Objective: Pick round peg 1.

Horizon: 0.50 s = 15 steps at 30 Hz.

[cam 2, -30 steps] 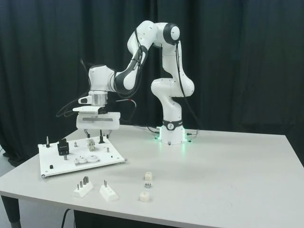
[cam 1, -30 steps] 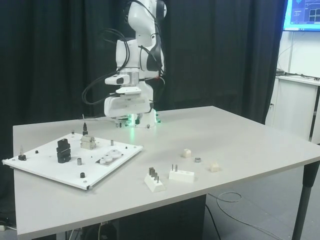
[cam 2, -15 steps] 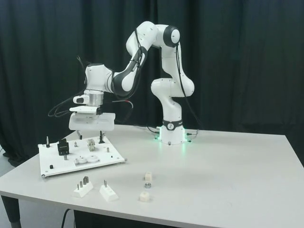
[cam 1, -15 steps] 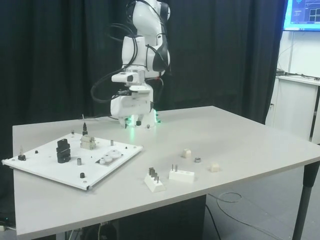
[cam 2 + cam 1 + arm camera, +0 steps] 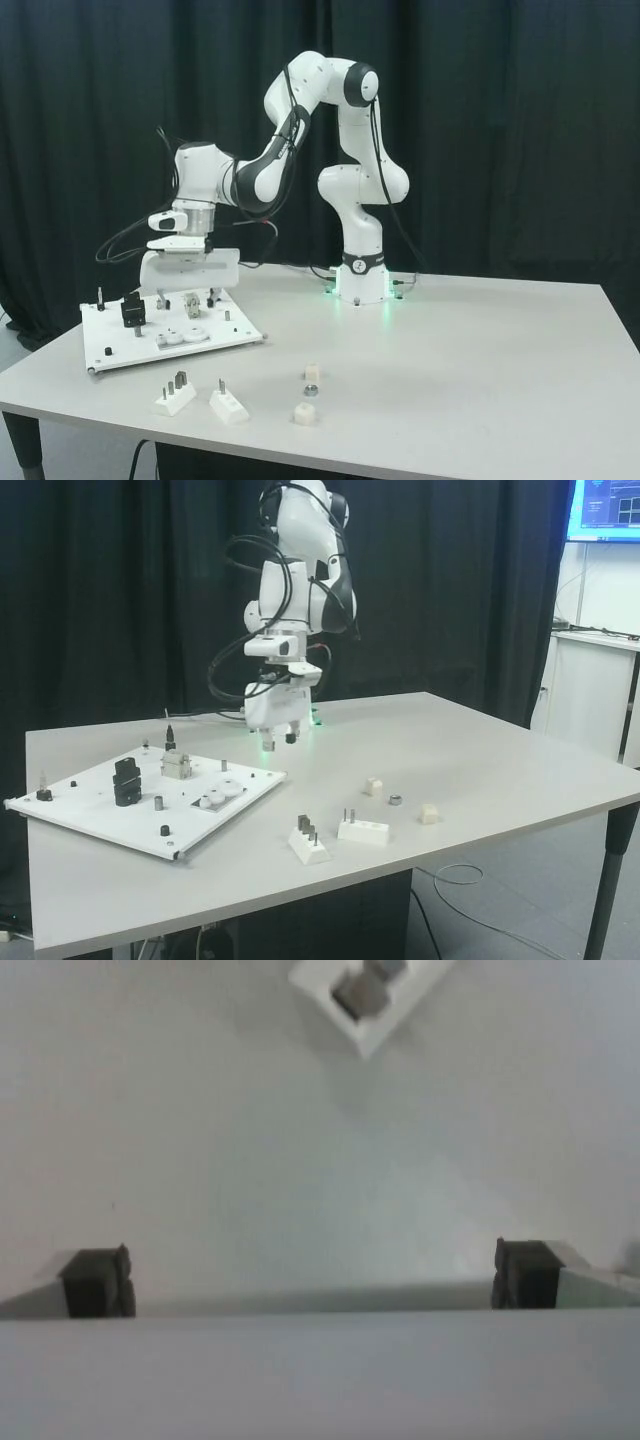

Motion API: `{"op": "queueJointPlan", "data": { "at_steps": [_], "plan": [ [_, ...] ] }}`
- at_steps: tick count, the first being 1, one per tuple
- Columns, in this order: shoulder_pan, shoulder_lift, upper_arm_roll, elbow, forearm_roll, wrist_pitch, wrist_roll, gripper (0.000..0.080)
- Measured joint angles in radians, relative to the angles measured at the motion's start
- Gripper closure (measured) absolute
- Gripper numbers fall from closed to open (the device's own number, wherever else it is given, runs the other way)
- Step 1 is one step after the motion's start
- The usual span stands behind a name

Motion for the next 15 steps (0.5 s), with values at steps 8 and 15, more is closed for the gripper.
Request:
{"op": "queueJointPlan", "data": {
  "at_steps": [8, 15],
  "plan": [
    [0.0, 0.042, 0.024, 0.064, 0.059, -0.034, -0.098, 0.0003],
    [0.0, 0.087, 0.043, 0.127, 0.061, -0.071, -0.119, 0.0003]
  ]
}}
